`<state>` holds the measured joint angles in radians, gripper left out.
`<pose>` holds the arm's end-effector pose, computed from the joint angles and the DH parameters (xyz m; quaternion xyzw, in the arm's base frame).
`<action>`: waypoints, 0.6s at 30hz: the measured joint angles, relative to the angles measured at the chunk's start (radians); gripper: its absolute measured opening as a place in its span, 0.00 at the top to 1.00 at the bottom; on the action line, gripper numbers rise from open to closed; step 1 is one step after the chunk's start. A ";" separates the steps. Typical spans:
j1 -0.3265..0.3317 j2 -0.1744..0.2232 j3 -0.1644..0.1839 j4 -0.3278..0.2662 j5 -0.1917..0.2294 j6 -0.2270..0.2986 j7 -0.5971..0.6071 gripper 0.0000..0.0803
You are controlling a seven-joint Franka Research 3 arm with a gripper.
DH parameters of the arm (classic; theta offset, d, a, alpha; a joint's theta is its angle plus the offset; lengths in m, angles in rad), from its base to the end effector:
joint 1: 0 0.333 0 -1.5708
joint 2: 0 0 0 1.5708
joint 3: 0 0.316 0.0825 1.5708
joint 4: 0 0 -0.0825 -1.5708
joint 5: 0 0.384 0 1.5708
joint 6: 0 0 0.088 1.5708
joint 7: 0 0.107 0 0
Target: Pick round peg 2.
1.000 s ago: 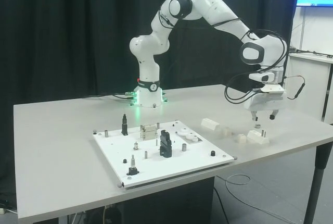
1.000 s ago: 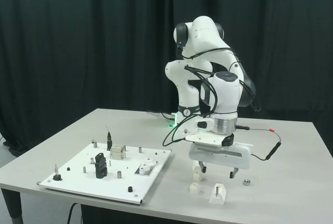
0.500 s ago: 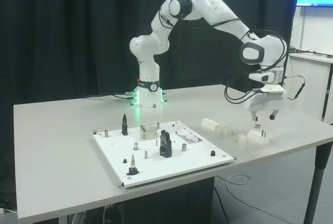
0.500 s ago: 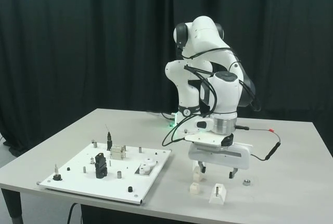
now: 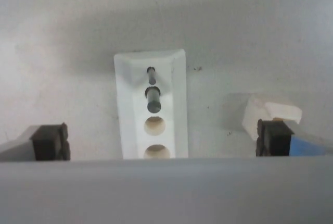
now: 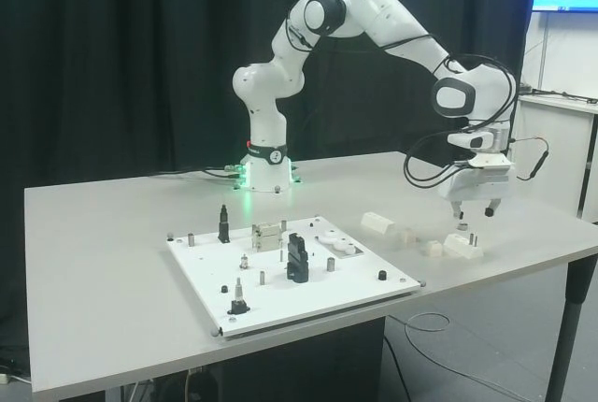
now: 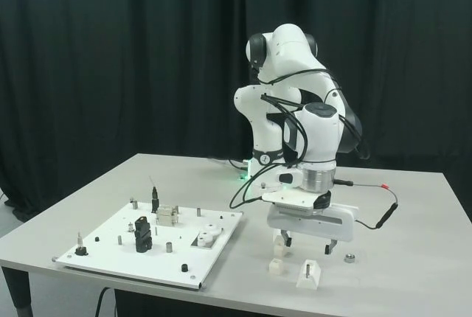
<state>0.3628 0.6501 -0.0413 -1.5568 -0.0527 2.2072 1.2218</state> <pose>0.6661 0.2245 0.2663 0.9083 -0.4169 0.0237 0.0239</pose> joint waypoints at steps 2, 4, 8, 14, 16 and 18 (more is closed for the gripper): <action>0.000 0.003 0.000 0.002 0.000 0.002 0.000 0.00; 0.000 0.006 0.000 0.004 0.000 0.004 0.000 0.00; 0.000 0.017 0.000 0.014 0.003 0.007 0.001 0.00; 0.000 0.032 -0.001 0.022 0.009 0.018 0.006 0.00; 0.000 0.037 -0.001 0.022 0.013 0.024 0.006 0.00; 0.001 0.041 -0.001 0.022 0.019 0.028 0.007 0.00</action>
<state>0.3636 0.6916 -0.0418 -1.5348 -0.0340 2.2349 1.2287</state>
